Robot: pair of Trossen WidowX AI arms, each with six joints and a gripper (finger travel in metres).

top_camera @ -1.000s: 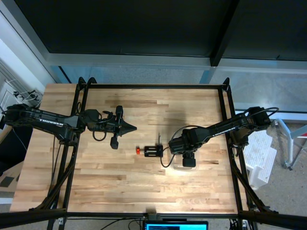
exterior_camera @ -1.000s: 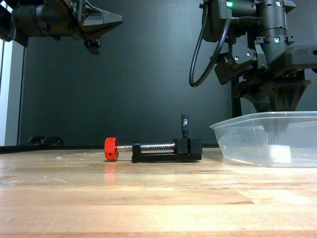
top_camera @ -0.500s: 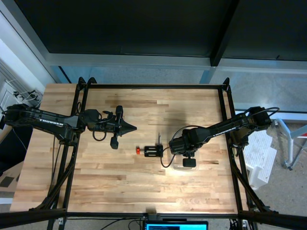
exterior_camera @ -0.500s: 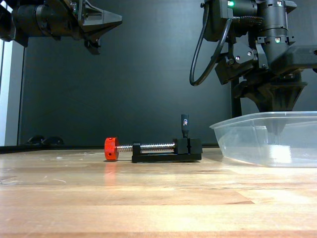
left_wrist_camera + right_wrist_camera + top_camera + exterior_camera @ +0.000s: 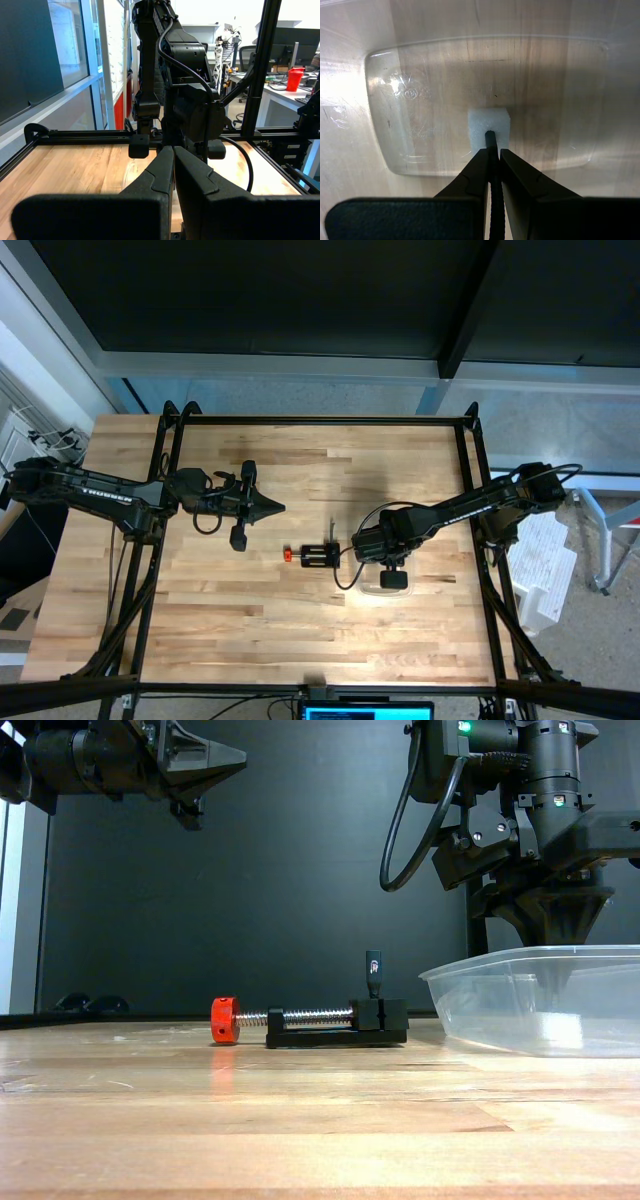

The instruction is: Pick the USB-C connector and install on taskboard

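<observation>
High view: left gripper (image 5: 268,506) is held above the left half of the table (image 5: 250,630), well apart from the taskboard (image 5: 318,556). Right gripper (image 5: 392,578) is pointed down over the clear tray (image 5: 366,591), just right of the taskboard. Low view: the taskboard is seen flat on the table, orange knob (image 5: 225,1020) at its left end; the right gripper's tip is lowered inside the tray, above the white square piece (image 5: 560,1030). Left wrist view: left fingers (image 5: 162,170) are pressed together, nothing between. Right wrist view: the right gripper is clamped on the USB-C connector (image 5: 490,137), a slim dark sliver overlapping the white square; contact there cannot be told.
</observation>
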